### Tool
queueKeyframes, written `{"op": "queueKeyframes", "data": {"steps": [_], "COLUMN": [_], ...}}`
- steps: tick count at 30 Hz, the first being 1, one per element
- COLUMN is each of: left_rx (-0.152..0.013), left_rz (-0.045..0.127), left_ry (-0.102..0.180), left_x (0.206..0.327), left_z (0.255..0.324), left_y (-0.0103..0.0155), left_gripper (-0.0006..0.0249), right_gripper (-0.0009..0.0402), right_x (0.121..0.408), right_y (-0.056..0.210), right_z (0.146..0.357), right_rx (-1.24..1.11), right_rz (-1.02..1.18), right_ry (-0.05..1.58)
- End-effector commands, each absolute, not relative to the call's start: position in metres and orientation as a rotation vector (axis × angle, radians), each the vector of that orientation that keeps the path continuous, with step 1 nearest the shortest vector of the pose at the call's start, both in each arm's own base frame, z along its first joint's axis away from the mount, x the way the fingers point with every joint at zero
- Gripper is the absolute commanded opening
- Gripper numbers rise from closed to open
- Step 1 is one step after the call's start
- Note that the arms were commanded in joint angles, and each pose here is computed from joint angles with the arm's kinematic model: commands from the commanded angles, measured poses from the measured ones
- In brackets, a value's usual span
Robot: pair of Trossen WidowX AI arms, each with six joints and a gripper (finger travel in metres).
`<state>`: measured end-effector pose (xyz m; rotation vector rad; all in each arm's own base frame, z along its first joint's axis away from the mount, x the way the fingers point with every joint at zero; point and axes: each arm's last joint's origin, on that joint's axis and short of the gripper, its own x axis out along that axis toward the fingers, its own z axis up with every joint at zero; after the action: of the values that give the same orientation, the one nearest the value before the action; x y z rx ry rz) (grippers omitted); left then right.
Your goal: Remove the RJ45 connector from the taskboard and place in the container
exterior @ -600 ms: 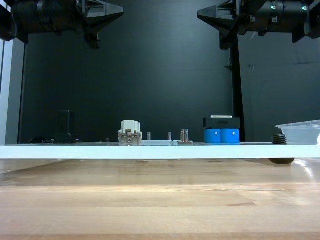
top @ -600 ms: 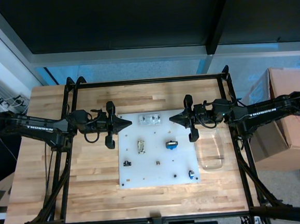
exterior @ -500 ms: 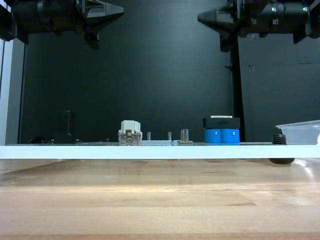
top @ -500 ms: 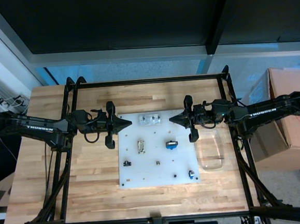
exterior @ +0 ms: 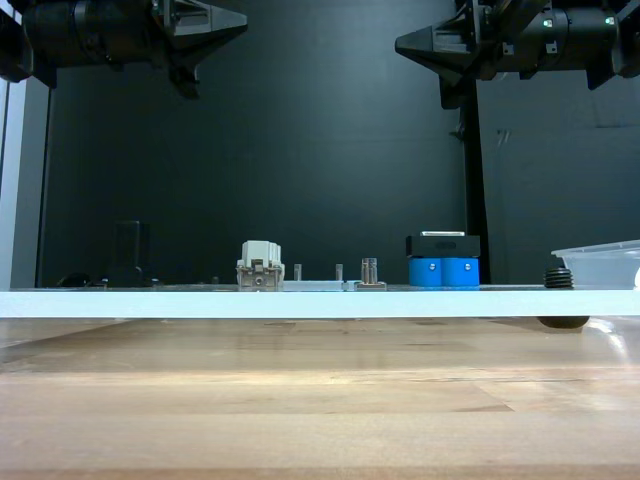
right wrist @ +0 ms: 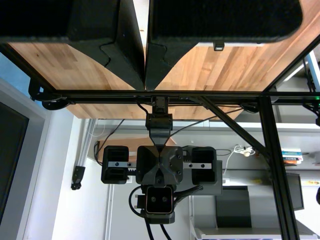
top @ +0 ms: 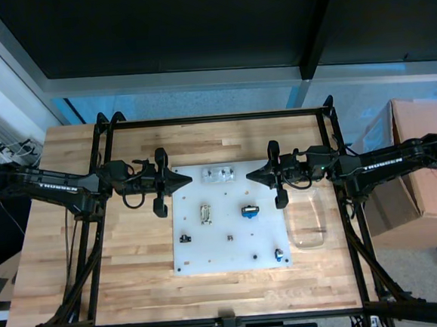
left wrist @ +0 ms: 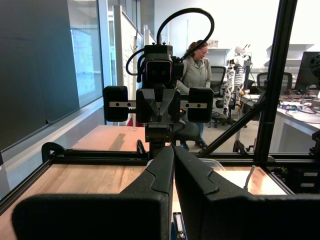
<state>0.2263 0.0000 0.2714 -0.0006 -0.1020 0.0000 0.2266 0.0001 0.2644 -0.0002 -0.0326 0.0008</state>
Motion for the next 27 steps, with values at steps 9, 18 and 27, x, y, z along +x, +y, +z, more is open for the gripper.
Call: {"op": "queueKeyframes", "data": {"steps": [9, 18, 27], "left_rx": [-0.001, -0.001, -0.001], "left_rz": [0.001, 0.000, 0.001], "left_ry": [-0.102, -0.102, -0.102], "left_x": [0.226, 0.226, 0.226], "left_z": [0.2712, 0.2712, 0.2712], "left_y": [0.0001, 0.0000, 0.0001], "left_gripper": [0.0000, 0.0000, 0.0000], "right_gripper": [0.0000, 0.0000, 0.0000], "right_x": [0.232, 0.231, 0.223], "right_y": [0.005, 0.029, 0.066], "right_z": [0.274, 0.291, 0.295], "right_rx": [0.041, 0.006, 0.012], "right_rz": [0.008, 0.000, 0.034], "right_ry": [0.133, 0.489, 0.767]}}
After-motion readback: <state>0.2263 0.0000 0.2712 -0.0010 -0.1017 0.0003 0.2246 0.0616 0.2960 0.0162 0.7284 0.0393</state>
